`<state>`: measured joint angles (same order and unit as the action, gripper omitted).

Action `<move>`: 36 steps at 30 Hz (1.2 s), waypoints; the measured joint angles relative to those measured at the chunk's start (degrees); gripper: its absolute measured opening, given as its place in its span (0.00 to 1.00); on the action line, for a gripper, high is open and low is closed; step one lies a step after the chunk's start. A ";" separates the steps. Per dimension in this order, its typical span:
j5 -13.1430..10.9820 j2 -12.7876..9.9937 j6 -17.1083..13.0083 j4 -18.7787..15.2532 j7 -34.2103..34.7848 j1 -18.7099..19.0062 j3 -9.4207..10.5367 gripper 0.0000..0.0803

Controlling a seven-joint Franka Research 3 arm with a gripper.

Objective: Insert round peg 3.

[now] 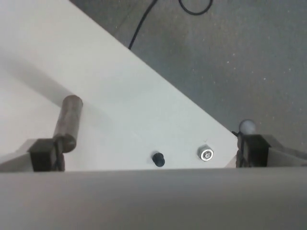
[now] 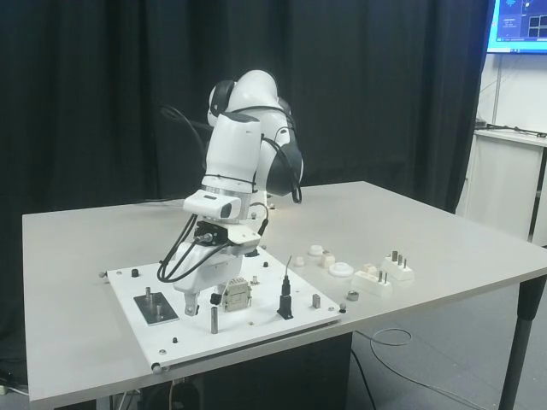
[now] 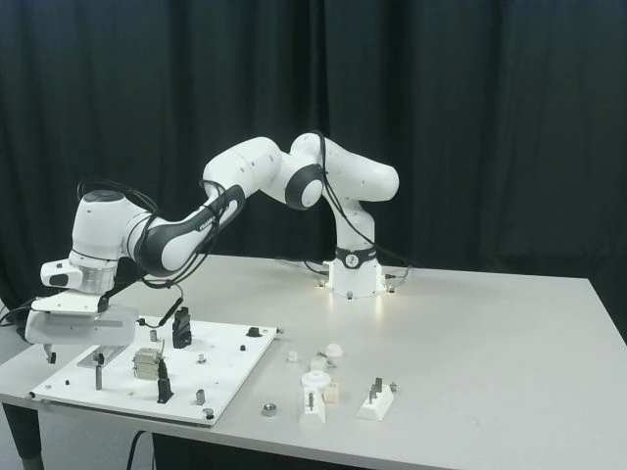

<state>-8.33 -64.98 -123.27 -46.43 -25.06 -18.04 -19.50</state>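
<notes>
A dark round peg (image 1: 67, 120) stands upright in the white board (image 1: 120, 100), near the board's front edge, also seen from the room (image 2: 212, 318) (image 3: 98, 376). My gripper (image 1: 148, 154) hovers low over that spot and is open, its fingers spread wide. One fingertip (image 1: 46, 154) sits right beside the peg's top, while the other fingertip (image 1: 252, 149) is far off past the board's corner. Nothing lies between the fingers. From the room, the gripper (image 2: 202, 301) hangs just above and beside the peg.
A black screw (image 1: 158, 159) and a hex bolt (image 1: 206, 154) sit in the board near its corner. A grey block with pegs (image 2: 156, 308), a connector (image 2: 235, 293) and a black upright post (image 2: 285, 301) stand on the board. White parts (image 2: 340, 269) lie on the table beyond it.
</notes>
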 joint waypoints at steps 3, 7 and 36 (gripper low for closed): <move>0.00 -0.05 -0.09 0.00 0.00 0.00 0.00 1.00; 0.00 -0.12 -0.22 0.00 0.00 0.00 0.00 1.00; -0.06 -1.26 -3.64 -0.01 0.08 -0.24 0.29 1.00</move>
<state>-8.39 -66.23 -126.91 -46.44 -24.98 -18.28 -19.21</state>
